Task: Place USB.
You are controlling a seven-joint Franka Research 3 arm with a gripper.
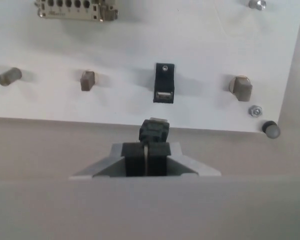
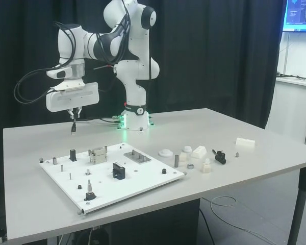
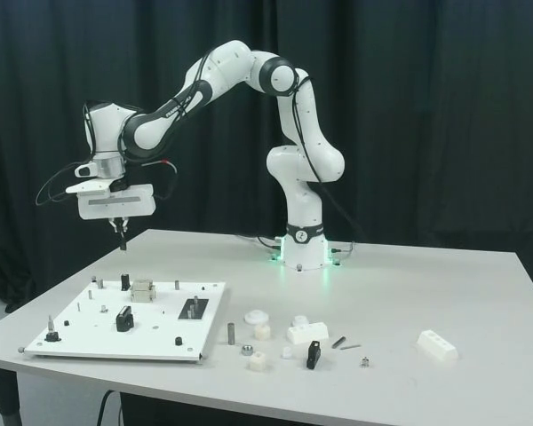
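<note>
We have the claw (image 2: 72, 118) clamped on the USB plug (image 1: 154, 130), which hangs high above the white board (image 2: 143, 179) on the grey tabletop (image 2: 234, 132), near the board's far edge. In the wrist view the plug sits between the black fingertips (image 1: 135, 159) with its metal tip leading toward the black USB socket (image 1: 164, 84) mounted on the board.

Our worry is misalignment. The plug and socket opening look roughly in line in the wrist view, yet any small sideways offset or twist of the plug in our grip could make the tip catch on the socket's rim instead of entering. The grip covers only the rear of the plug, so a push against the rim might make it slip or tilt. We cannot tell whether the plug's flat side matches the socket's orientation.

The plug's long axis runs vertically, along the fingers, tip pointing straight down at the board.
</note>
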